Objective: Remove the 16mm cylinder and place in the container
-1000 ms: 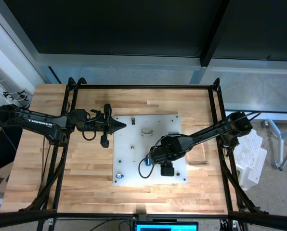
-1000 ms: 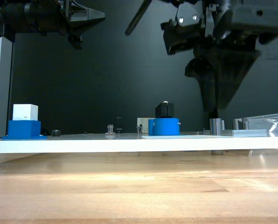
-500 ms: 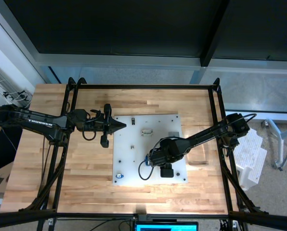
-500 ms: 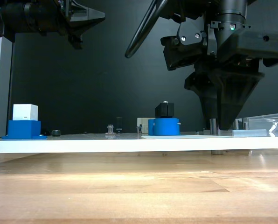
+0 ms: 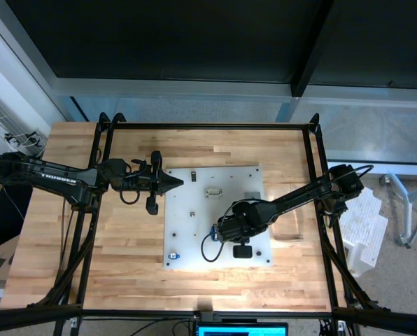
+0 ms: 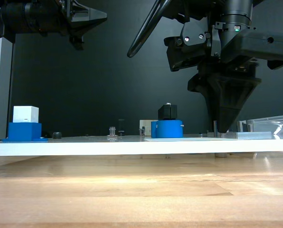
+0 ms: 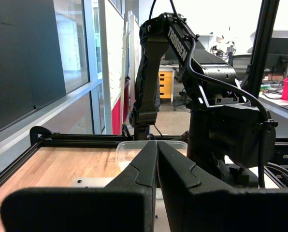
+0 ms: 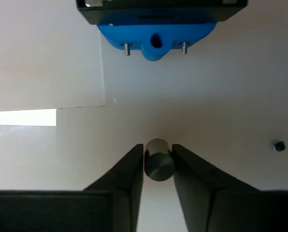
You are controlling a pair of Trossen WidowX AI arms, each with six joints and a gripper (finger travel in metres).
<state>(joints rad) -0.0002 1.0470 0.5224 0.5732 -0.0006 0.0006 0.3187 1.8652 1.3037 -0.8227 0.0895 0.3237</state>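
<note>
Right arm low, left arm raised.
Right gripper point(image 6: 221, 128) points straight down, fingers narrowly apart; left gripper point(image 5: 175, 182) hangs level, fingers together.

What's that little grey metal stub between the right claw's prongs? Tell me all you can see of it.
The 16mm cylinder is a short, plain grey metal peg with a flat, dull round top. It stands upright in the white board and is not yet lifted out. The right gripper straddles it from above, one black finger against each side with no gap showing. Nothing else touches it. The left gripper, shut, hangs high near the board's far left corner.
</note>
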